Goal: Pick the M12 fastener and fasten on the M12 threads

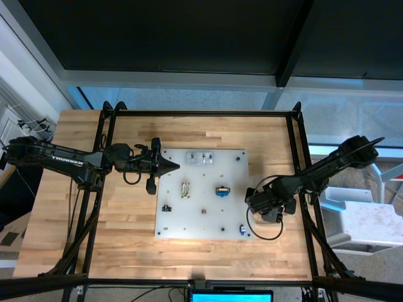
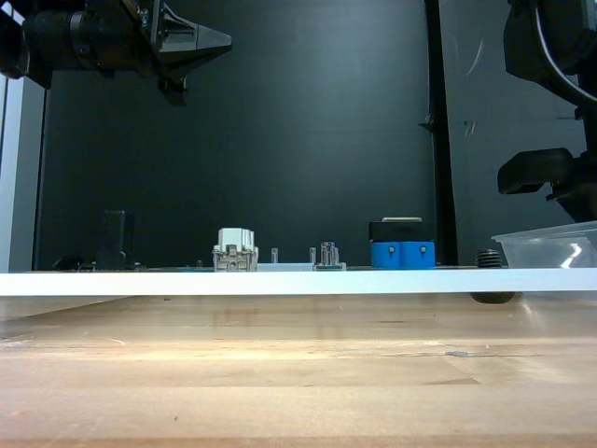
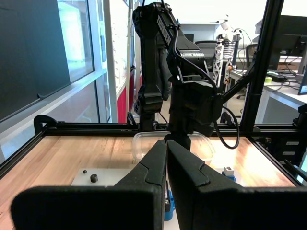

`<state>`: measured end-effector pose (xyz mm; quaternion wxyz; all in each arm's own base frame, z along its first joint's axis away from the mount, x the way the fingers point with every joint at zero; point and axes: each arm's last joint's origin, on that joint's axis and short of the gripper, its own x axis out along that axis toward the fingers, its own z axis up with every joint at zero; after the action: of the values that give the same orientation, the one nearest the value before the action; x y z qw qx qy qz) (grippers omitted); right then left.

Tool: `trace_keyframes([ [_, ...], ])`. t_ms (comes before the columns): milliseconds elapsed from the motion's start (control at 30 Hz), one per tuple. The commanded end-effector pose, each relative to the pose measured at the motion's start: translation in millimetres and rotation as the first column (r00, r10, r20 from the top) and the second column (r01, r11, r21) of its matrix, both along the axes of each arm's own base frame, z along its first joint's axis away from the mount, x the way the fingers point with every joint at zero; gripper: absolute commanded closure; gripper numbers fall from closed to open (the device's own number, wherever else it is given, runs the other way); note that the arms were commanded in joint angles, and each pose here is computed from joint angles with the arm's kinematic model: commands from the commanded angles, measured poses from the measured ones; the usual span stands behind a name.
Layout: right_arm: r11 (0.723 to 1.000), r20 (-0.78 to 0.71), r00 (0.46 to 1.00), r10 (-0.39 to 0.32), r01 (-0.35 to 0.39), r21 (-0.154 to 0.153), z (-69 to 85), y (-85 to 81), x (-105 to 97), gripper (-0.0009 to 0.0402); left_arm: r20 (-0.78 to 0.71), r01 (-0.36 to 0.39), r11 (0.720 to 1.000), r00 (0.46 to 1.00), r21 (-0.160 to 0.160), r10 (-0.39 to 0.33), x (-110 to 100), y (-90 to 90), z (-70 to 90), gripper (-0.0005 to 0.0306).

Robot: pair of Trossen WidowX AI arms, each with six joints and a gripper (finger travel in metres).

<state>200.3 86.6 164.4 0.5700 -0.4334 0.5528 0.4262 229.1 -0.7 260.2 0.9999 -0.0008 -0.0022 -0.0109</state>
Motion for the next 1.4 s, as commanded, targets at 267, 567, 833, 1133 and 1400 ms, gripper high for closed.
trace_keyframes([
  [267, 0.999, 0.007, 0.999, -0.047, 0.047, 0.011, -9.4, -0.1, -1, 0.02, 0.0, 0.0, 1.0, 1.0, 0.0, 0.0, 0, 0.0, 0.0, 0.03],
  [567, 0.999, 0.008, 0.999, -0.046, 0.046, 0.011, -17.0, -1.6, -5, 0.0201, 0.0, 0.0, 1.0, 1.0, 0.0, 0.0, 0, 0.0, 0.0, 0.03],
  [833, 0.999, 0.019, 0.999, -0.047, 0.046, 0.017, -18.3, -1.4, -5, 0.0201, 0.0, 0.0, 1.0, 1.0, 0.0, 0.0, 0, 0.0, 0.0, 0.03],
  [1133, 0.999, 0.02, 0.999, -0.046, 0.046, 0.017, -19.5, -1.7, -5, 0.0219, 0.0, 0.0, 1.0, 1.0, 0.0, 0.0, 0, 0.0, 0.0, 0.03],
  [1400, 0.999, 0.021, 0.999, -0.046, 0.046, 0.017, -19.5, -1.7, -5, 0.0288, 0.0, 0.0, 1.0, 1.0, 0.0, 0.0, 0, 0.0, 0.0, 0.03],
])
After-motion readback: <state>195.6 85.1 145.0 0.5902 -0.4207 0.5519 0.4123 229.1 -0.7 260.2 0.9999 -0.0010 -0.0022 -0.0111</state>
